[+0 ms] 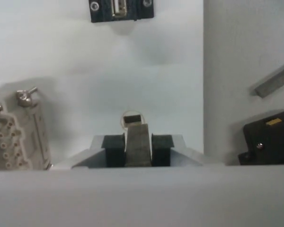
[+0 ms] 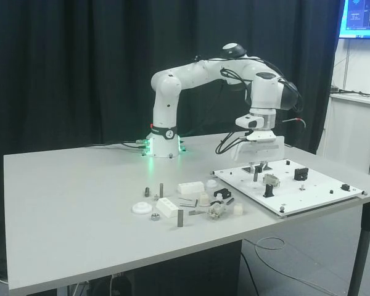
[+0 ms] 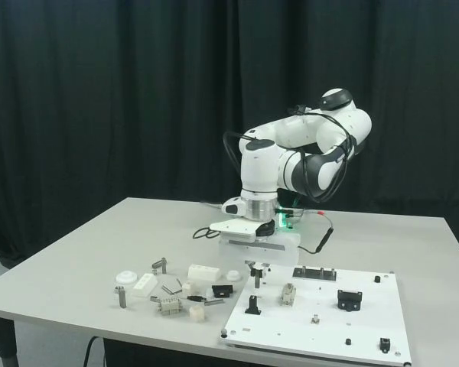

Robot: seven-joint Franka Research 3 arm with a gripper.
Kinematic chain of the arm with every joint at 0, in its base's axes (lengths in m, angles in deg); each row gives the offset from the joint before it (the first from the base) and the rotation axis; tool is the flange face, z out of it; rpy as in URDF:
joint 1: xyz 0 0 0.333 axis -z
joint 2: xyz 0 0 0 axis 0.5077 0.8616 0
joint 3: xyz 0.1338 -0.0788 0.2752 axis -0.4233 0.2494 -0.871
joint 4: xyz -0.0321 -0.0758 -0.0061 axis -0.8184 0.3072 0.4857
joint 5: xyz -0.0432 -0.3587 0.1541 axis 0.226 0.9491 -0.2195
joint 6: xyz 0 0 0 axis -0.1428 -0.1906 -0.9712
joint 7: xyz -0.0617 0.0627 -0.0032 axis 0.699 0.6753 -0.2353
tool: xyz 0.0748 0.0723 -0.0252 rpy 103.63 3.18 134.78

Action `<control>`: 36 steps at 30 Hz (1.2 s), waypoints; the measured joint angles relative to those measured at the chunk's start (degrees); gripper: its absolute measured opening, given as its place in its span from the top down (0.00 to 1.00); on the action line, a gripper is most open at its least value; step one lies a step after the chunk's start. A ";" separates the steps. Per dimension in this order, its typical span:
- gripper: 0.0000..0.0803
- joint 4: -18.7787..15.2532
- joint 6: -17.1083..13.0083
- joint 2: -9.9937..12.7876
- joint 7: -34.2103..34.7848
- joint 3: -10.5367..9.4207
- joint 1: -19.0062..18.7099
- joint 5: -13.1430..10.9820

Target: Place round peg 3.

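While descending over the board, step in hand: the insertion looks to be under way.
Wrist view: the gripper is pinching the grey round peg between its black pads, the peg's tip hanging over a round hole in the white board.
First room view: the peg is pointing straight down beneath the fingers, just above the board.
Second room view: loose parts are lying well off to the side on the table.
Next move: probably lowering straight, keeping tip and hole aligned.

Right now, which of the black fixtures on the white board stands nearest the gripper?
The small black bracket at the white board's table-side edge, just below the gripper. The wider black block and corner pieces sit farther out.
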 joint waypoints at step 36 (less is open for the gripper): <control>0.86 0.00 0.33 -0.01 0.08 1.07 -0.16 1.14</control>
